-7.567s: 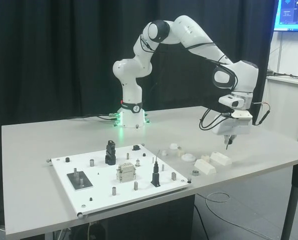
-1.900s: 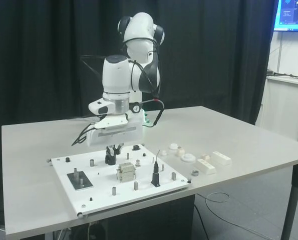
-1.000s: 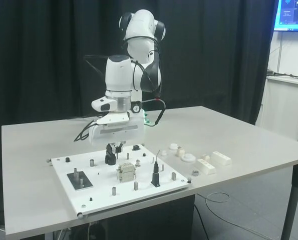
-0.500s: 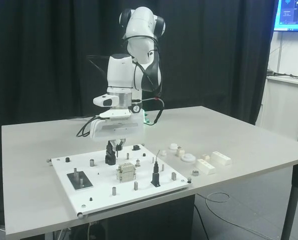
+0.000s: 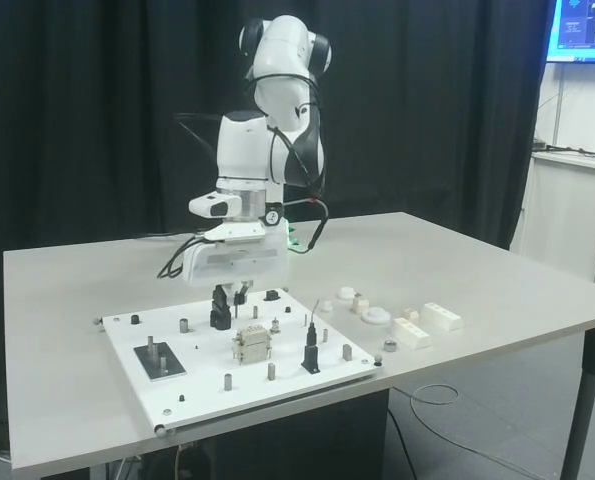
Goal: Insert square peg 1.
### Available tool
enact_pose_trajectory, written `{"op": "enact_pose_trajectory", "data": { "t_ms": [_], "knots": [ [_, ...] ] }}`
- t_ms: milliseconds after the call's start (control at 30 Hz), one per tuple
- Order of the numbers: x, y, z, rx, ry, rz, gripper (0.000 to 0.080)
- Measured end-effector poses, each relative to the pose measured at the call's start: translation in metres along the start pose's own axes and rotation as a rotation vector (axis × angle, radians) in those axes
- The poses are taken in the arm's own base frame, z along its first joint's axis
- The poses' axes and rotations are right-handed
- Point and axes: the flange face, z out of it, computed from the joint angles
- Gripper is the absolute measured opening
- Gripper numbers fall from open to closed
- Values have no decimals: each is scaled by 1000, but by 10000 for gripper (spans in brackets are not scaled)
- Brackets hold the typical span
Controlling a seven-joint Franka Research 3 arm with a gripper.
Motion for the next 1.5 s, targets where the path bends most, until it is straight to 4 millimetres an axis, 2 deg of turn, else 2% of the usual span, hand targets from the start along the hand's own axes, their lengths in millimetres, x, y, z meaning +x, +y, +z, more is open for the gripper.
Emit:
{"op": "enact_pose_trajectory", "data": {
  "t_ms": [500,1133,1500],
  "knots": [
    [3,-2,12,-15,-8,50,34],
    [-3,-4,37,-40,-41,93,34],
    [-3,-4,40,-43,-41,95,34]
  ]
}}
